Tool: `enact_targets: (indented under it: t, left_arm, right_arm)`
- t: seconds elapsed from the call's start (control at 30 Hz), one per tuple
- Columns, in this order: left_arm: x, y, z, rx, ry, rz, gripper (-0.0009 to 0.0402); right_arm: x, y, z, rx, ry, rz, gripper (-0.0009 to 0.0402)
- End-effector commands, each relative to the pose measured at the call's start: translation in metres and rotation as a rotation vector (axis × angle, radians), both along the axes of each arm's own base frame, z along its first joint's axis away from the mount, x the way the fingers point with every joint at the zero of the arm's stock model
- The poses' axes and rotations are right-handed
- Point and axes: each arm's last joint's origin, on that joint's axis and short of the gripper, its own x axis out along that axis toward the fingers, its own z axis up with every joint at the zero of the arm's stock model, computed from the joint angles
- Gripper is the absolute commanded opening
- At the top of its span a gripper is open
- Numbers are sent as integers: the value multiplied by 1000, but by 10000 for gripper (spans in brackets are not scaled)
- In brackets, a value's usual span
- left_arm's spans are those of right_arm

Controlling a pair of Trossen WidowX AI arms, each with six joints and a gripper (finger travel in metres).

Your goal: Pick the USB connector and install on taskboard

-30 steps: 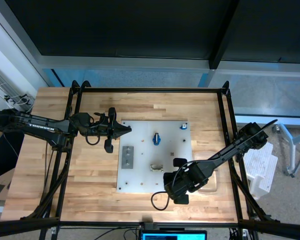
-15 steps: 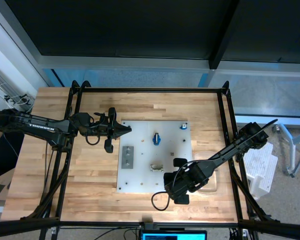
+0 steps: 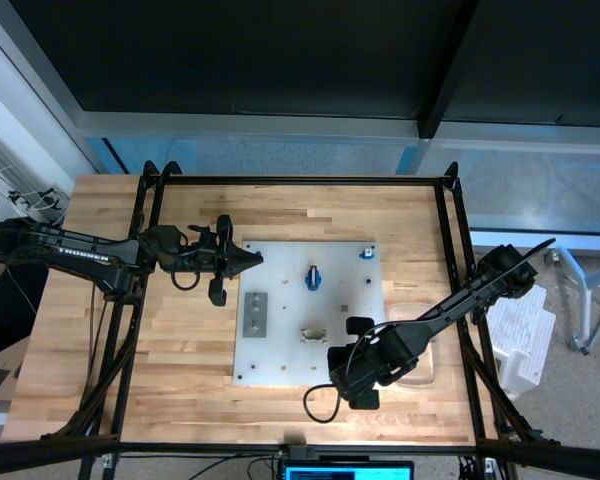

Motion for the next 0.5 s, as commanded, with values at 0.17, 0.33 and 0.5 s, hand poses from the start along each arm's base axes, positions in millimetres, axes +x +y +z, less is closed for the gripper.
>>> enact_targets:
  t: [0.17,0.33,0.5]
  left_arm:
    - [0,0,0,0,0,0,0]
    - [0,0,0,0,0,0,0]
    - [0,0,0,0,0,0,0]
  right_arm:
    - [0,0,-2,-3,2,-1,0]
    - [0,0,-3,-5,6,-1,0]
    - [0,0,-3,-6,6,3,0]
